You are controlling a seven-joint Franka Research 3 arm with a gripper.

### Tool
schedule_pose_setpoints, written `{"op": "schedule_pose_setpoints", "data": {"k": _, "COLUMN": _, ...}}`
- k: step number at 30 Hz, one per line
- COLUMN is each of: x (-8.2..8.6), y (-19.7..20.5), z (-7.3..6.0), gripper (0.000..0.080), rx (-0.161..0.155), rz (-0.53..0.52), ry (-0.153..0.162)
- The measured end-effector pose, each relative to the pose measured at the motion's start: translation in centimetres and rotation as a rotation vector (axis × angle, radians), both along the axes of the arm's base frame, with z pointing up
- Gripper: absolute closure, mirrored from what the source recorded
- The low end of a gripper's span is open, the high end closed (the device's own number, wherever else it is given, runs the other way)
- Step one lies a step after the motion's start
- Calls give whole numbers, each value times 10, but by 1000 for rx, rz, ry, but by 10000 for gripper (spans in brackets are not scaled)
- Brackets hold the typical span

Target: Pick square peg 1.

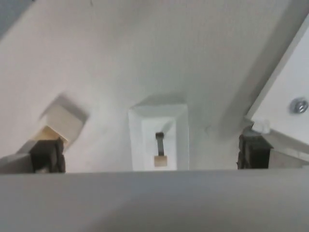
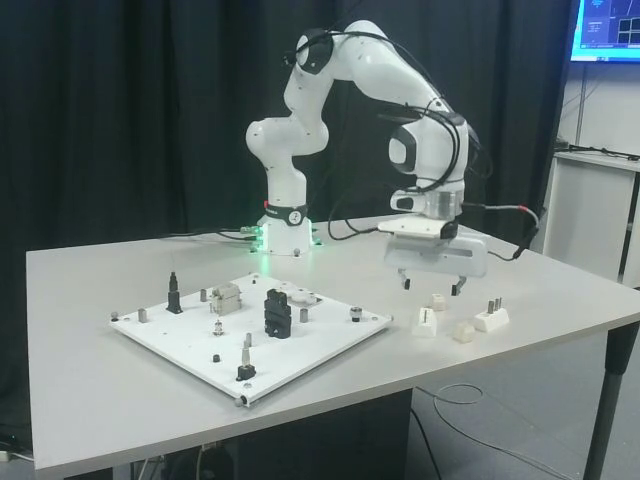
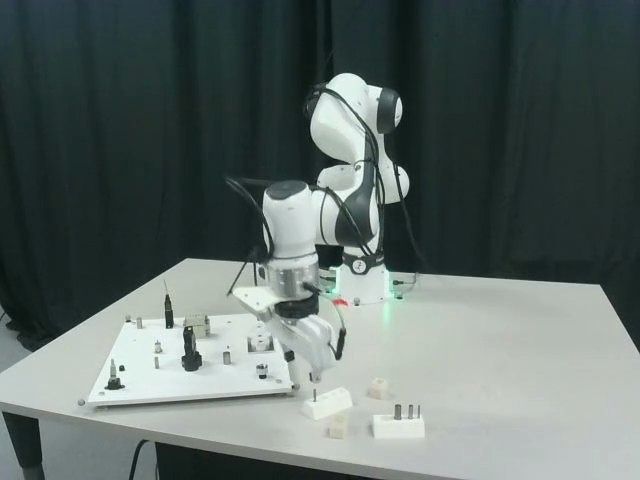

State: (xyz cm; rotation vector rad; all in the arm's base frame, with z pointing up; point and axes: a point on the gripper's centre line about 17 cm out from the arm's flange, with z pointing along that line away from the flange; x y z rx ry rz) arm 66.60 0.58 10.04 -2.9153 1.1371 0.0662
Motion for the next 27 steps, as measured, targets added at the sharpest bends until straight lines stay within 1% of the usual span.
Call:
{"op": "schedule_pose_setpoints", "data": {"k": 2, "x": -5, "y": 4, "z": -8, "gripper": 3, "rx": 3, "rz": 4, "ry": 13}}
{"op": "schedule_pose_setpoints", "data": {"k": 5, "x": -9, "y": 8, "z": -18, "gripper": 3, "rx": 3, "rz": 9, "ry": 21}}
{"op": "schedule_pose_setpoints", "data": {"k": 13, "x": -12, "y": 12, "z": -38, "gripper": 3, "rx": -4, "rz": 15, "ry": 18}}
{"op": "schedule_pose_setpoints", "data": {"k": 20, "x": -14, "y": 12, "z": -50, "gripper": 3, "rx": -10, "rz": 16, "ry": 8}}
{"op": "schedule_pose_setpoints", "data": {"k": 27, "x": -15, "y": 10, "z": -57, "gripper": 3, "rx": -14, "rz": 14, "ry": -3}}
